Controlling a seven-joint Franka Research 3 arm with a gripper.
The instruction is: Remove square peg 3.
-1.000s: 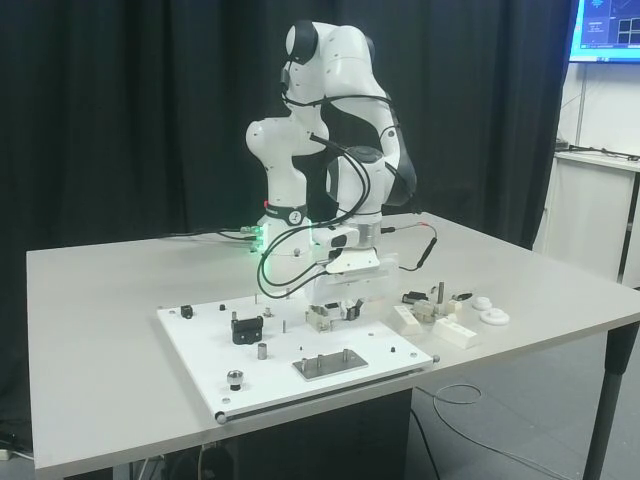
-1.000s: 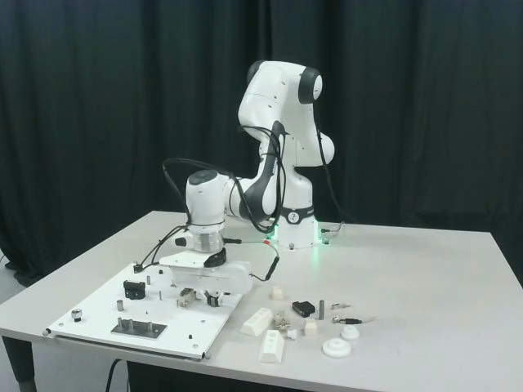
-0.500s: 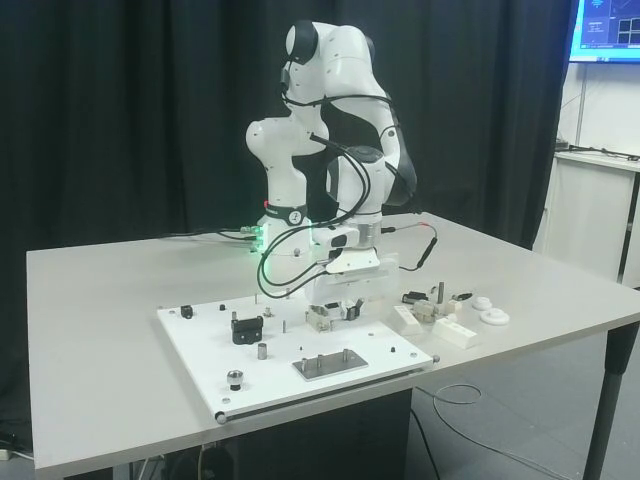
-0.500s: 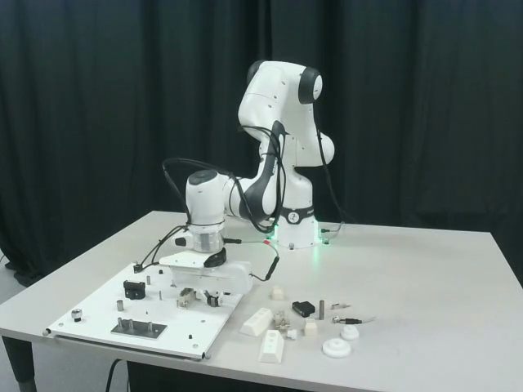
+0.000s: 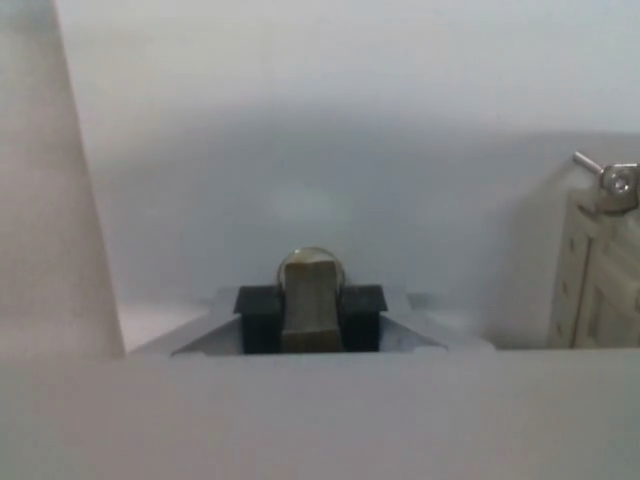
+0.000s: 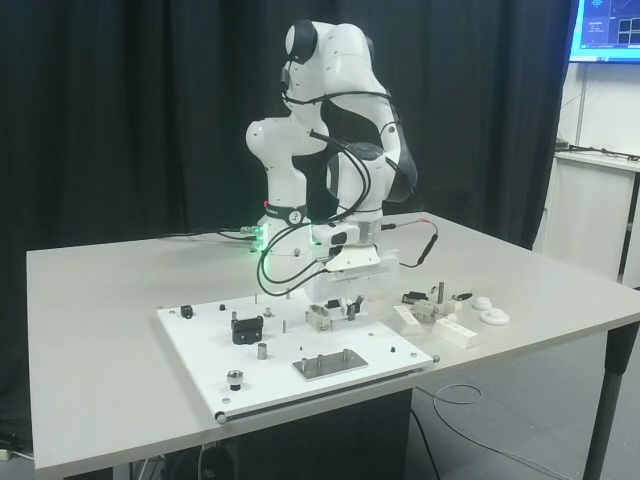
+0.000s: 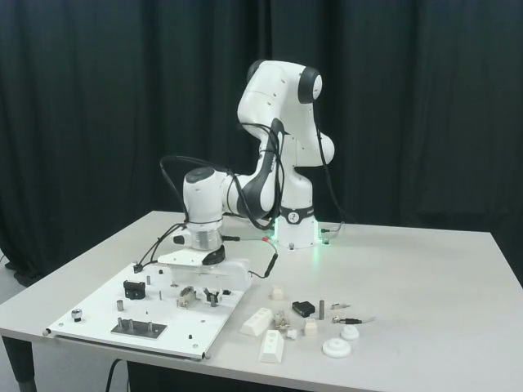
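Gripping a blocky peg (image 5: 307, 305), the hand (image 5: 310, 320).

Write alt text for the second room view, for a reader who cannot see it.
A white robot arm bolted to a grey table reaches down so its tool hangs just above a white board of small fixtures. Loose white blocks and small black parts lie on the table beside the board, against a black curtain.
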